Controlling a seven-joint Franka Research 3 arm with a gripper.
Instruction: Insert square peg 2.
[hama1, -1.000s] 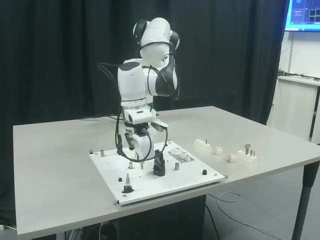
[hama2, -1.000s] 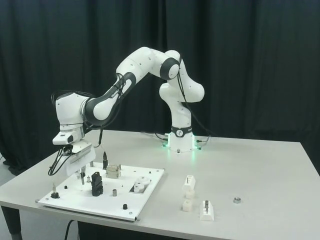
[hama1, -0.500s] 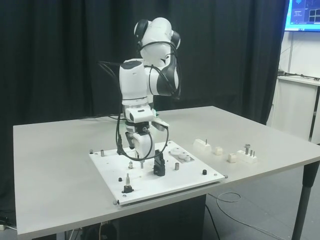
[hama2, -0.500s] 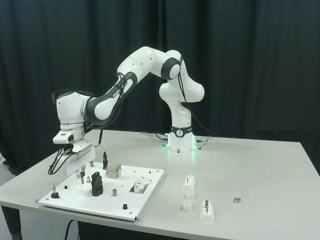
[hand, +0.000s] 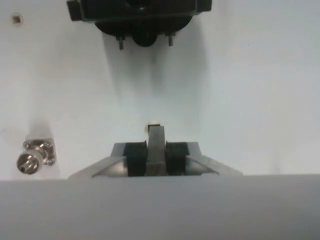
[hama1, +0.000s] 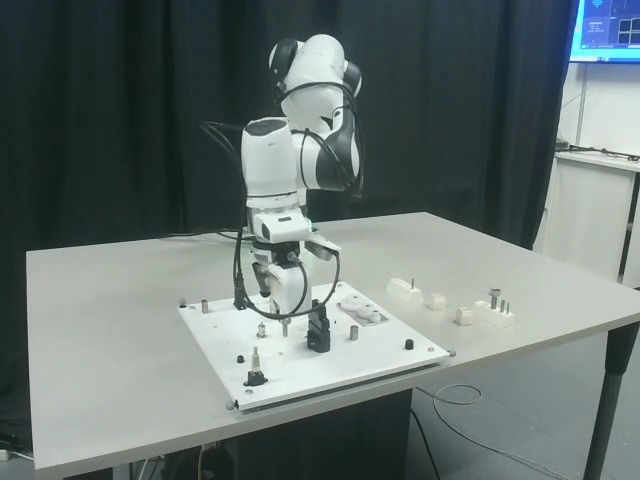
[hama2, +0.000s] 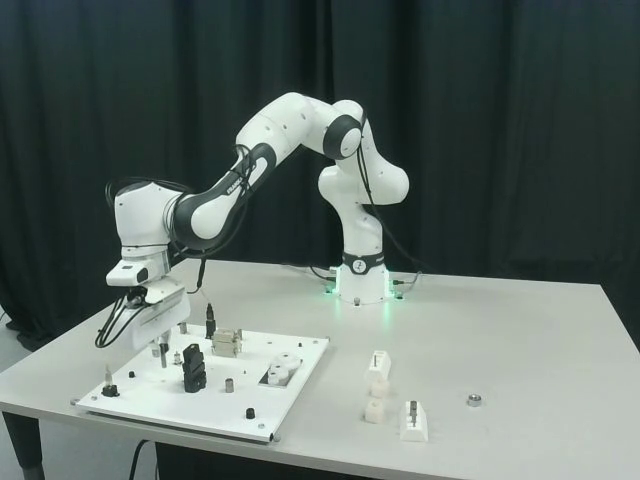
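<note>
My gripper (hand: 155, 161) is shut on a slim grey square peg (hand: 155, 142) that points down at the white board (hand: 250, 90). The peg's tip hangs a little above the board, clear of it. In the first room view the gripper (hama1: 284, 314) holds the peg (hama1: 285, 324) over the board's (hama1: 375, 352) middle, just left of a black fixture (hama1: 319, 330). From the second room view, the gripper (hama2: 162, 343) and peg (hama2: 163, 355) hang over the board's (hama2: 290, 385) left part. The hole under the peg is hidden.
The black fixture (hand: 140, 15) stands close beside the peg. A metal connector (hand: 31, 159) and an upright pin on a black base (hama1: 256, 368) also sit on the board. White blocks (hama1: 405, 290) (hama1: 495, 310) and a small ring (hama2: 474, 400) lie on the grey table.
The arm has risen slightly and shifted a little toward the black fixture, with the peg still in the gripper. Nothing on the board has moved.
</note>
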